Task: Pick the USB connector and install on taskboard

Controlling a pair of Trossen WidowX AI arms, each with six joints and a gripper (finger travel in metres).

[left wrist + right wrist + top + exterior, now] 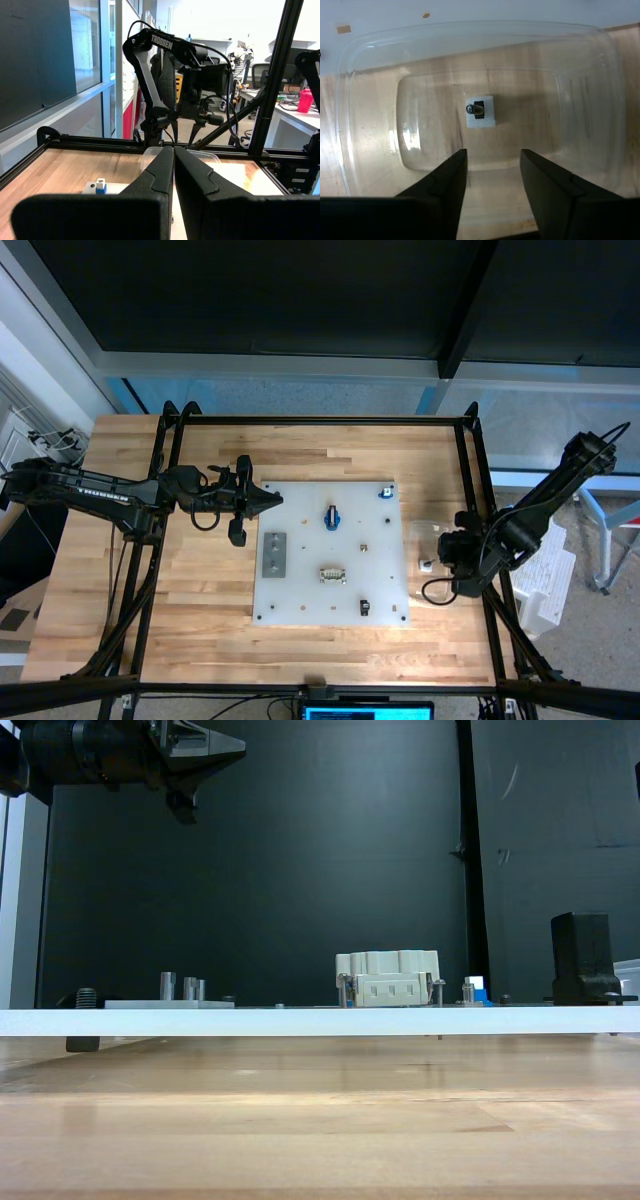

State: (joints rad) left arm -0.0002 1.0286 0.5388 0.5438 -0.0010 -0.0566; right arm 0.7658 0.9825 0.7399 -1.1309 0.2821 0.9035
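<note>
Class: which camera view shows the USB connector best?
The right wrist view: the USB connector sits on a white block in the clear tray, under the open right gripper. The high view shows only a speck. The low and left wrist views miss it; the shut left gripper hovers at the board's left edge.

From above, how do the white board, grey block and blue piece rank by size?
1. taskboard
2. grey metal block
3. blue part
The left hand hovers shut by the board's left edge; the right hand, open, above the clear tray.
</note>
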